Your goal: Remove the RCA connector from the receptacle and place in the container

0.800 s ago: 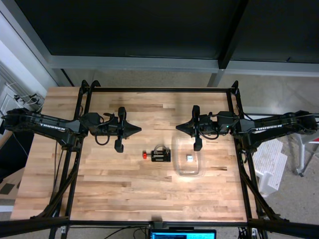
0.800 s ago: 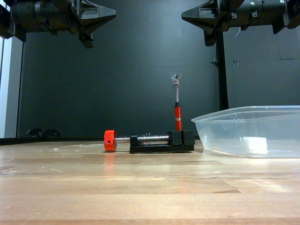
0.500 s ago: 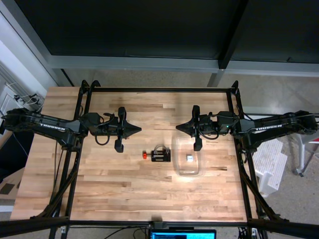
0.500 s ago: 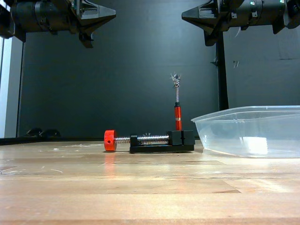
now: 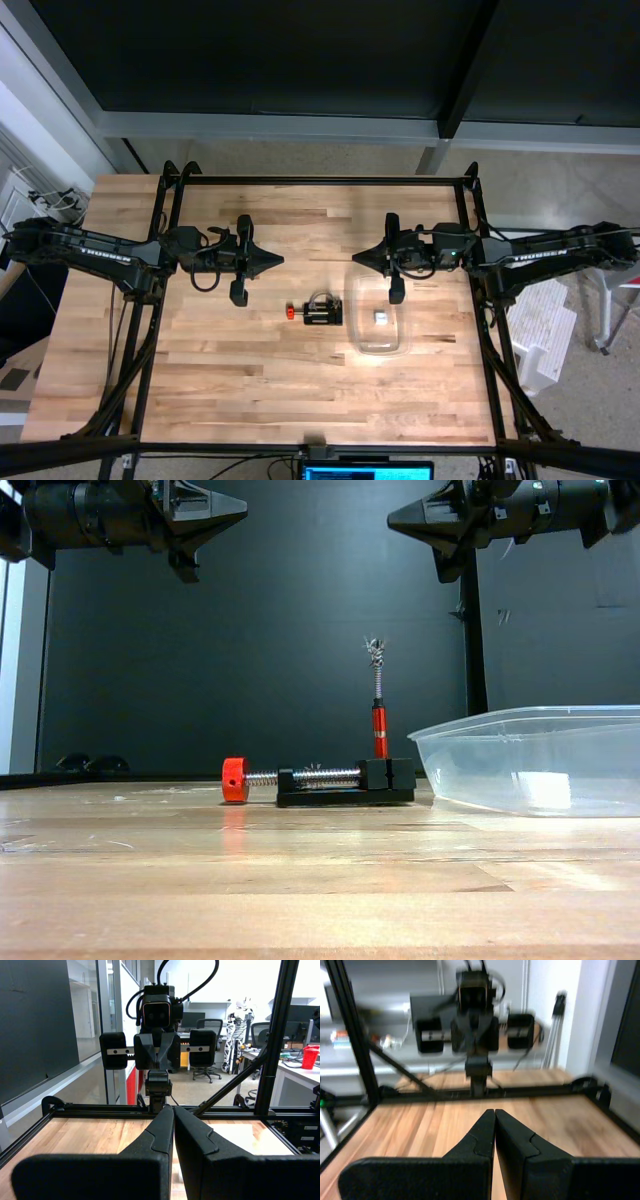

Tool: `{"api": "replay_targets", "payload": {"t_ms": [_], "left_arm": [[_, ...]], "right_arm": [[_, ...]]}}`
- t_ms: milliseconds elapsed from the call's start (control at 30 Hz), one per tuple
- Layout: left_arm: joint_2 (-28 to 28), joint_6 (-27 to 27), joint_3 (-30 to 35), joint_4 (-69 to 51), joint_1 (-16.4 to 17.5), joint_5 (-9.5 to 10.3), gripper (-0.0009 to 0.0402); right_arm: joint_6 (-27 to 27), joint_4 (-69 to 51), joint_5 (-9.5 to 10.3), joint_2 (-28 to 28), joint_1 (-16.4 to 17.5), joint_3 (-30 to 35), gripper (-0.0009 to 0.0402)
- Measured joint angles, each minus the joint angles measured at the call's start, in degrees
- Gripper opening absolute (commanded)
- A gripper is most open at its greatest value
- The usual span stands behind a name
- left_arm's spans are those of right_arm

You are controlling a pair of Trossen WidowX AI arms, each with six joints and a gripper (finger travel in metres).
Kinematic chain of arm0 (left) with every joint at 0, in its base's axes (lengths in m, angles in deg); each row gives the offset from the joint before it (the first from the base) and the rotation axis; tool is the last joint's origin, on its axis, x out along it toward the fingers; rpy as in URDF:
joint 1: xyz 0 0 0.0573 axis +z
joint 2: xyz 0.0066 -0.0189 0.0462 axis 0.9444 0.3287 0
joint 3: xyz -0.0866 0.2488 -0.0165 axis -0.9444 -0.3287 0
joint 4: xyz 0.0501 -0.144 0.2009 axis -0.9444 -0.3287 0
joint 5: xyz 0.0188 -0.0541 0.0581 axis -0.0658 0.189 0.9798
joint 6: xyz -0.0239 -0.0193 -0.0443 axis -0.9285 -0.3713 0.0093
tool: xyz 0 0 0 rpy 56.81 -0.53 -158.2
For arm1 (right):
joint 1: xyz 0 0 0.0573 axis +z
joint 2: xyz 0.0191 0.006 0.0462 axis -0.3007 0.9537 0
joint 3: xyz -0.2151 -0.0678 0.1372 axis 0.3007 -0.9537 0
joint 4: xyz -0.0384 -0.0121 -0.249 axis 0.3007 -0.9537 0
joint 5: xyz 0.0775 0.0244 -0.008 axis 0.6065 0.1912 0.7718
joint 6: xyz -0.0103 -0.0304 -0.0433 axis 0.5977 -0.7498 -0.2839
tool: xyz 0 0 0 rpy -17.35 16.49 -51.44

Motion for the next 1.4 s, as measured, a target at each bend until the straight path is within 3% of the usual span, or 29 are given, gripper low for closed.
{"api": "replay_targets", "payload": {"t_ms": [367, 500, 667, 933, 1167, 1333, 1400], "left_arm": [[0.0, 0.02, 0.02, 0.02, 0.0, 0.02, 0.0], [0.0, 0.0, 0.0, 0.0, 0.0, 0.02, 0.0], [0.0, 0.02, 0.0, 0.02, 0.0, 0.0, 0.0], [0.0, 0.0, 0.02, 0.0, 0.0, 0.02, 0.0], [0.0, 0.0, 0.02, 0.02, 0.0, 0.0, 0.0], [0.0, 0.02, 0.02, 0.02, 0.0, 0.0, 0.0], [0.0, 0.02, 0.0, 0.0, 0.0, 0.0, 0.0]], "right_arm": [[-0.68, -31.01, -0.04, 3.87, 2.03, 12.72, 0.0], [-1.09, -37.24, -0.24, 6.56, 3.48, 16.7, 0.0], [-1.27, -46.1, -2.14, 10.14, 5.03, 22.01, 0.0], [0.87, -59.43, -2.21, 16.48, 5.77, 30.32, 0.0], [0.83, -62.82, -2.58, 21.9, 7.3, 34.8, 0.0], [2.38, -64.02, -5.18, 25.2, 7.96, 36.63, 0.0009], [3.3, -64.43, -5.25, 26.4, 7.98, 37.0, 0.0027]]}}
